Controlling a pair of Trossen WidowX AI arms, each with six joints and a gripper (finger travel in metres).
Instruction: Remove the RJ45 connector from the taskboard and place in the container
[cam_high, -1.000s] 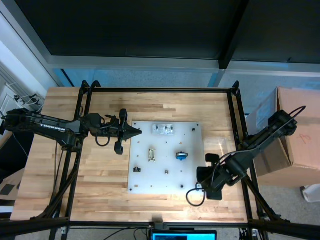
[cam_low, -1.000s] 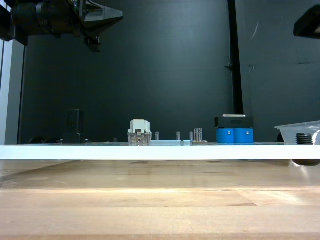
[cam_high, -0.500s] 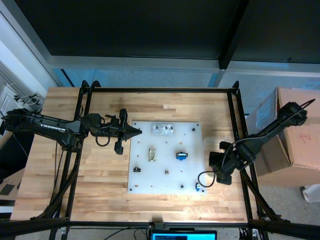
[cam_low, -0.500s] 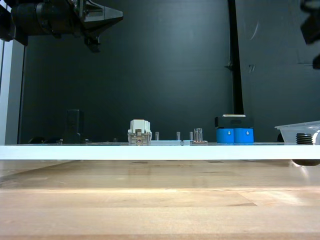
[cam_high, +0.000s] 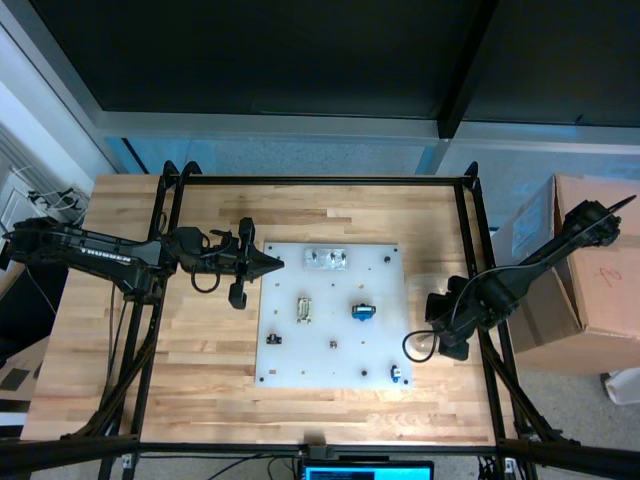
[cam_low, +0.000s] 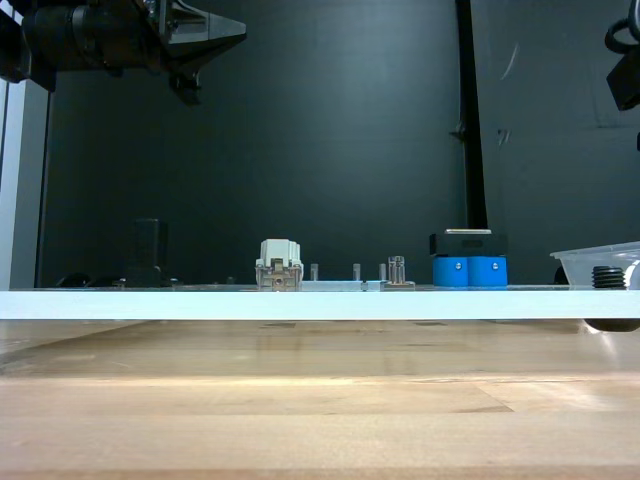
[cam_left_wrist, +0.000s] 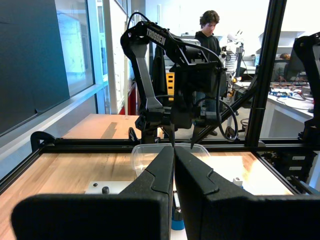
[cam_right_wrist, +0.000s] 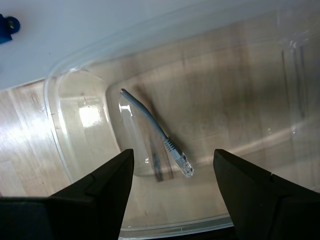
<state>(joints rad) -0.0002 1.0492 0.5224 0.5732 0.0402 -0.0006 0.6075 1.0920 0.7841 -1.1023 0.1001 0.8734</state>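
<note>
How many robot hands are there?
2. Left hand, shut, hovers at the board's left edge. Right hand, open, hovers over the container, where the RJ45 connector lies loose.

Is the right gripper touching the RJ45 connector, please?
Apart: right wrist view shows the RJ45 connector lying free in the container, clear of the open right gripper; left gripper, shut, hovers by the board.

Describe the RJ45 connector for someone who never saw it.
Right of the taskboard sits a clear container, below the open right gripper; the shut left gripper hovers at the board's left edge. In it lies the RJ45 connector: a clear plug on a grey cable stub.
</note>
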